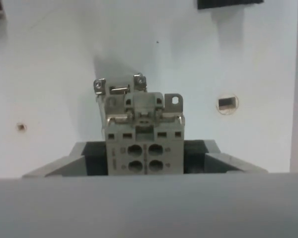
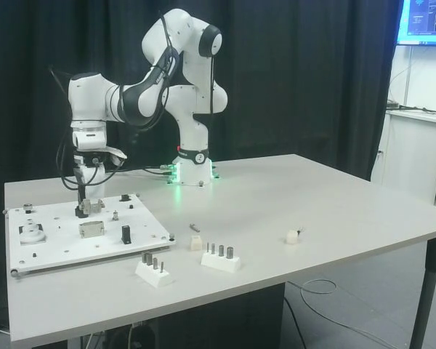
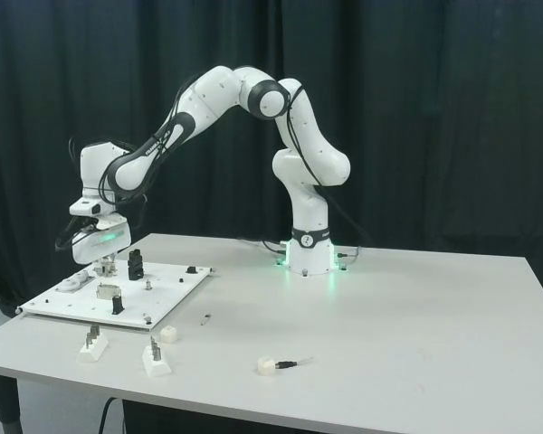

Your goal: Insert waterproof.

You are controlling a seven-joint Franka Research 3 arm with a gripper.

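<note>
Jaws (image 1: 145, 171): closed on the connector, one dark pad at each flank of its body, as the wrist view shows.
Connector (image 1: 144, 134): grey-white block with four round holes in its face and metal latch clips on its far end; sits squarely between the pads, held over the white board.
Long axis: runs from the holed face out to the latch end, in line with the reach of the jaws, not across them.
White board (image 2: 58, 251): flat plate on the grey surface (image 2: 312, 211), at the side away from the arm's base; carries several small fixtures.
Height: from the first room view, connector (image 2: 92, 209) hangs just over the board, near its rear edge; whether it touches the board cannot be told.
Nearest fixtures: a grey metal block (image 2: 91, 229) lies on the board just in front of the jaws; a black upright piece (image 2: 125, 233) stands beside it.
Target socket: not clearly made out in any view; the grey metal block looks the likeliest seat, as a judgement only.
Deciding relation: socket, if it is that block, lies ahead of the jaws and lower, so the coming move probably needs a short shift toward the front of the board, then a straight push along the connector's long axis.
Risk: any tilt between connector and seat would likely jam the latches.
Loose parts: small peg stands (image 2: 220, 257) sit on the surface off the board, well apart from the jaws.
</note>
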